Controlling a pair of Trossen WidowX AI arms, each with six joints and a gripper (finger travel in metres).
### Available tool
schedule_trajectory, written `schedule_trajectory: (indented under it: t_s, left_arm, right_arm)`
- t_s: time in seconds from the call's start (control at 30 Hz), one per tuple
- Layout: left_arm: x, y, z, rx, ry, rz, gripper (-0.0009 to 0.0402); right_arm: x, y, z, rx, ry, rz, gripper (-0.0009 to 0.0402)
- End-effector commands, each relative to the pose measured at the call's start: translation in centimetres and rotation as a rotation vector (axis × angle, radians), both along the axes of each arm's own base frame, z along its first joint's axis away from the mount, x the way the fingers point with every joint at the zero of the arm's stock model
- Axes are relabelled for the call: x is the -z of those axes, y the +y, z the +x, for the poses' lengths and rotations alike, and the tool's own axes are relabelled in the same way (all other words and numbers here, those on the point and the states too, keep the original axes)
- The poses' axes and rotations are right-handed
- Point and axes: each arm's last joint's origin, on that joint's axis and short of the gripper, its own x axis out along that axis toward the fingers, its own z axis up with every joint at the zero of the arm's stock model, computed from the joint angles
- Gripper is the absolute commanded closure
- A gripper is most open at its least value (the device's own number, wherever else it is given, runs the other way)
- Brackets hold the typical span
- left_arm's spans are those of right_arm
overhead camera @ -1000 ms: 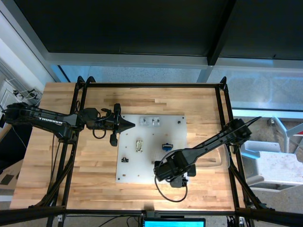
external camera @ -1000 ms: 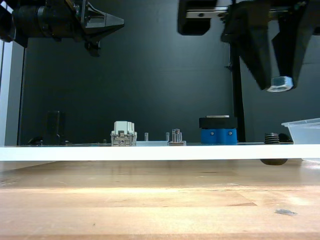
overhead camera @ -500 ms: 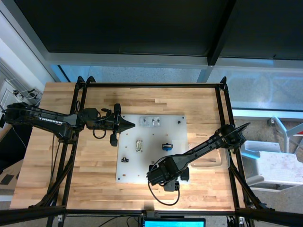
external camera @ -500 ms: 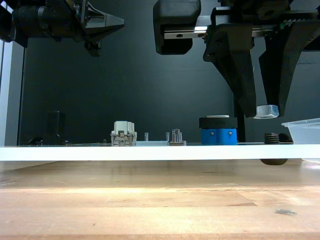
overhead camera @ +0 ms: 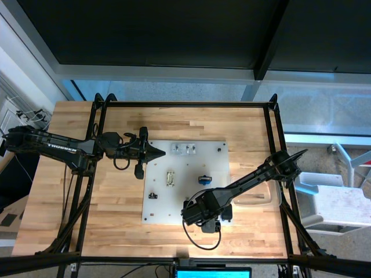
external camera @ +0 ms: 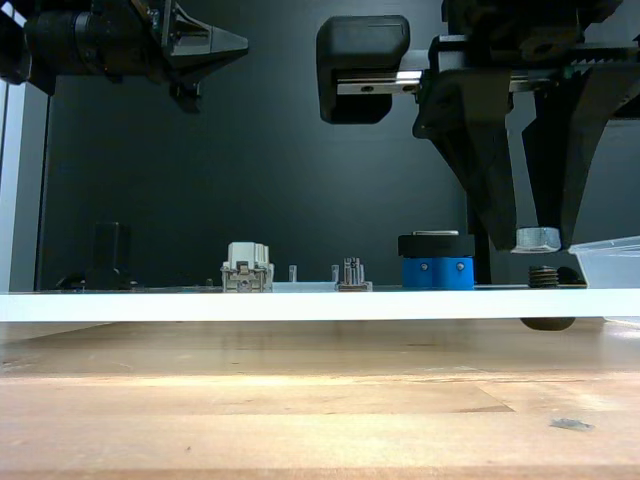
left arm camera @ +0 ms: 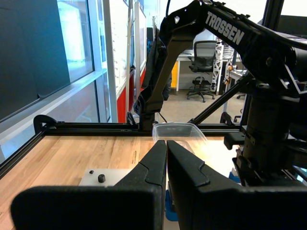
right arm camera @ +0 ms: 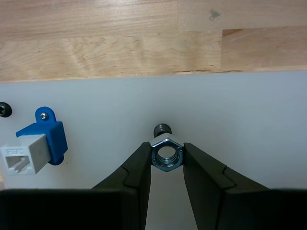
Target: Pick the M12 fastener and fasten on the M12 threads
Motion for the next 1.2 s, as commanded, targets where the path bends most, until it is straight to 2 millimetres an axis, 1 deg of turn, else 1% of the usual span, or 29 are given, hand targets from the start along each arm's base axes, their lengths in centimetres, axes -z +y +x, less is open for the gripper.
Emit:
schedule_trajectory:
  t_s: [0.03,0.4,0.57,0.93,1.07,1.2]
  left_arm:
    - [0.0,0.0,0.0,0.000,0.000,0.000,0.0393]
    - [0.0,0.0,0.0,0.000,0.000,0.000,0.0393]
    - [0.0,0.0,0.0,0.000,0.000,0.000,0.0393]
    - [0.0,0.0,0.0,0.000,0.000,0.000,0.0393]
    - [0.0,0.0,0.0,0.000,0.000,0.000,0.0393]
    - [0.0,0.0,0.0,0.000,0.000,0.000,0.0393]
  right_arm:
    - [0.0,0.0,0.0,0.000,0.002,-0.001,0.0380]
    - [0.8,0.4,0.1,-0.009,0.003,0.018,0.0380]
    - [1.5,0.4,-0.1,-0.010,0.004,0.017,0.0380]
    - [1.7,0.4,-0.2,-0.002,0.012,0.014,0.0380]
    - [1.7,0.4,-0.2,0.061,0.014,0.019,0.0380]
    - [1.6,0.4,-0.1,0.174,0.016,0.030,0.0380]
